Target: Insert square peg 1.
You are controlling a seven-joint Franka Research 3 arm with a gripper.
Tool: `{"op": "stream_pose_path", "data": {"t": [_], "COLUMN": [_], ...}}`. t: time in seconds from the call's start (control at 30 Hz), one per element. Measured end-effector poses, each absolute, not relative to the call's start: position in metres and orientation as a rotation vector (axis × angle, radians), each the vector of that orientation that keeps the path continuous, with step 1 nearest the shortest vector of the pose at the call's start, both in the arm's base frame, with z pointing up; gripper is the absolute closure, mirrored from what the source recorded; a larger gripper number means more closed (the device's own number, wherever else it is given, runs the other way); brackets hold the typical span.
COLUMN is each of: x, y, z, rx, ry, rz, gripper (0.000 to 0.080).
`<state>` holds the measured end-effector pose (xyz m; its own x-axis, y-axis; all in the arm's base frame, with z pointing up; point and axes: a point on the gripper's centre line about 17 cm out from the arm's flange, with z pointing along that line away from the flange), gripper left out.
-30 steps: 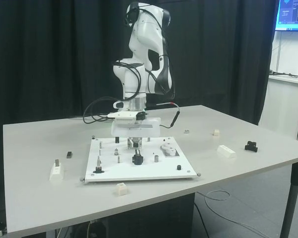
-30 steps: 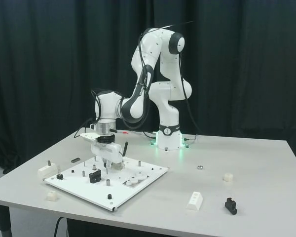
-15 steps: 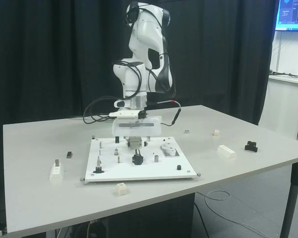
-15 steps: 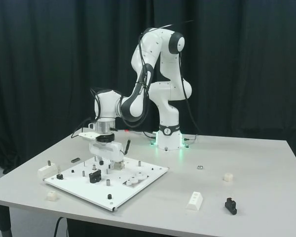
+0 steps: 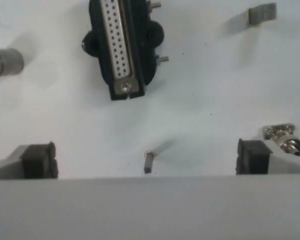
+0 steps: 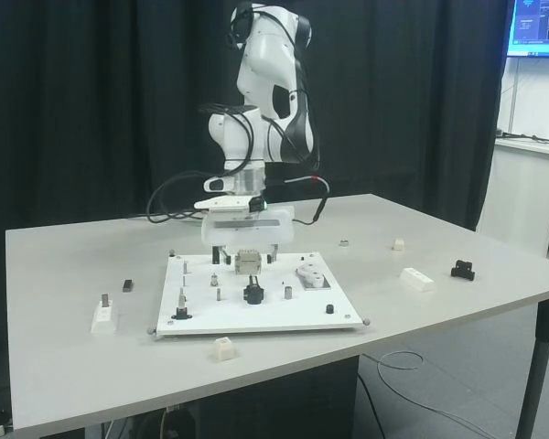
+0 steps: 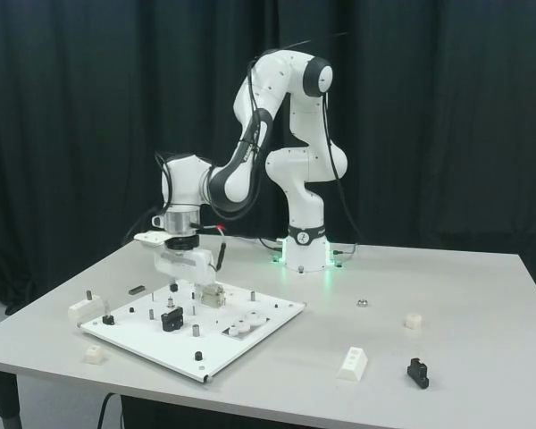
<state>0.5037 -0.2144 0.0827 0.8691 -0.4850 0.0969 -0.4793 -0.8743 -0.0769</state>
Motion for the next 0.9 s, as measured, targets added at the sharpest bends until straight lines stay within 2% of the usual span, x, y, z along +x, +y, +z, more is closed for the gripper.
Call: {"op": "stream_pose_path", "data": {"t": [0.43,0.9], "x": [0.507,0.509], "y": [-0.223,-0.223], "z": [0.095,0.096], "rx": [-2.958,-2.966], "ry": [0.803,0.786], "rz": [-0.155,-0.149], "gripper": [0.0003,0.0003]}}
